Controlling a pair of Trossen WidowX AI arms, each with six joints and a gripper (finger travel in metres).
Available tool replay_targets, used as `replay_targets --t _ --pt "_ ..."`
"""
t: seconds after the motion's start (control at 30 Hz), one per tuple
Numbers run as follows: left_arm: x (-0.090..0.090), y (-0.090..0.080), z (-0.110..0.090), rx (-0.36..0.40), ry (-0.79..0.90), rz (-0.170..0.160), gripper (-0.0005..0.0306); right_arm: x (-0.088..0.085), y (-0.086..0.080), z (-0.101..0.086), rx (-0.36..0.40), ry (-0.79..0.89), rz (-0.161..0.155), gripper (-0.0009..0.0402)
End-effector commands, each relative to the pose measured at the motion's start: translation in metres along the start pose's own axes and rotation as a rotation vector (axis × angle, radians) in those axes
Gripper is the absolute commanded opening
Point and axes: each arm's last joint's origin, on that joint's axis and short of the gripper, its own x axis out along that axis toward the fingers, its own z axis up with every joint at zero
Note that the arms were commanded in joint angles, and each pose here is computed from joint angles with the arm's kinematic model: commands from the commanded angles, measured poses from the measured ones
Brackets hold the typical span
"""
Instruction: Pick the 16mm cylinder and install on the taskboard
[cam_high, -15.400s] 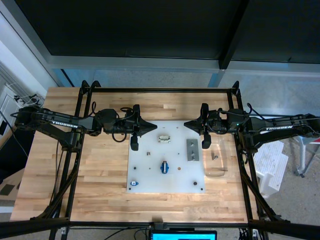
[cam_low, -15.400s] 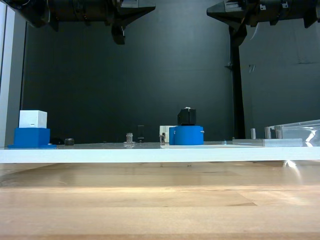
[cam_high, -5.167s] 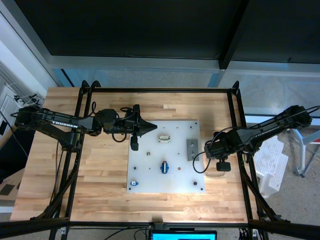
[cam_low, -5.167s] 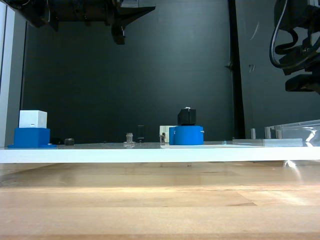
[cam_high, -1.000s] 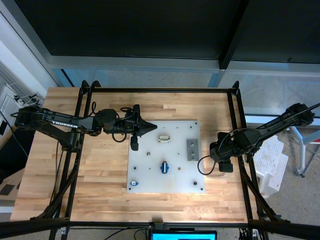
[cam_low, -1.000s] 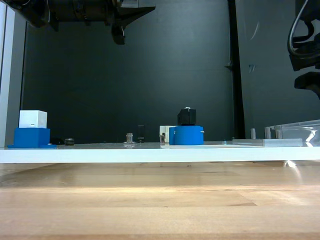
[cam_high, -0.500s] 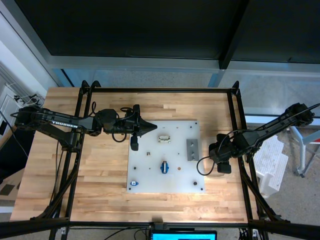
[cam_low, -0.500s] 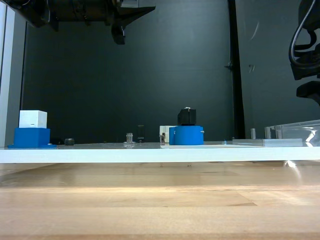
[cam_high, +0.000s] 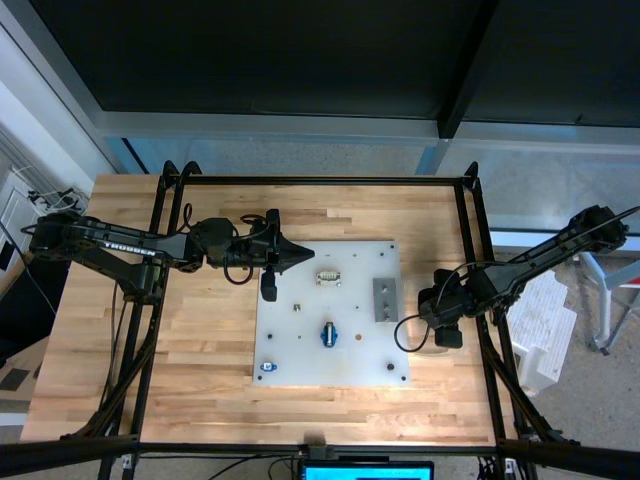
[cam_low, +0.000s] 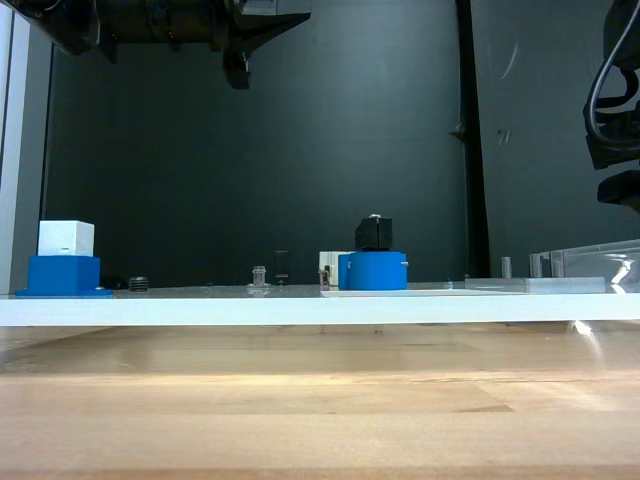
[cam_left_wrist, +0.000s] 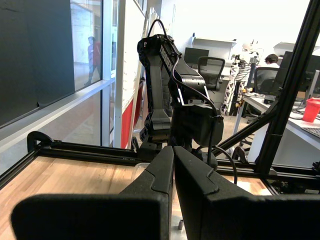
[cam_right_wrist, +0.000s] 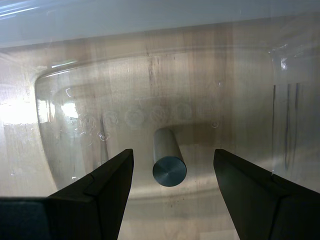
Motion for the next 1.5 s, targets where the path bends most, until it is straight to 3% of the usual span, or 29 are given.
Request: replay_targets --t 0.03,0.47,0.73,0.9,1.23,1.5 --pt "0.000 0.000 0.000 0.000 0.000 0.000 0.0000 0.000 0.000 0.000 -0.001 -0.001 0.001 0.0204" --pt "0.000 0.000 0.000 0.000 0.000 0.000 0.0000 0.000 0.001 0.000 -0.003 -0.004 0.004 0.0078" --pt "0.000 0.000 0.000 0.000 0.000 0.000 0.0000 -0.003 0.002 0.002 -0.007 0.007 0.037 -0.0002" --pt "0.000 0.000 0.000 0.000 0.000 0.000 0.0000 -0.014 0.003 0.006 -0.012 0.004 0.023 0.0008" --pt "0.000 0.000 0.000 0.000 0.000 0.000 0.0000 -0.055 0.005 0.019 -0.029 0.008 0.021 0.0007" --pt "0.000 0.000 0.000 0.000 0.000 0.000 0.0000 -0.058 0.008 0.024 -0.029 0.020 0.015 0.0007"
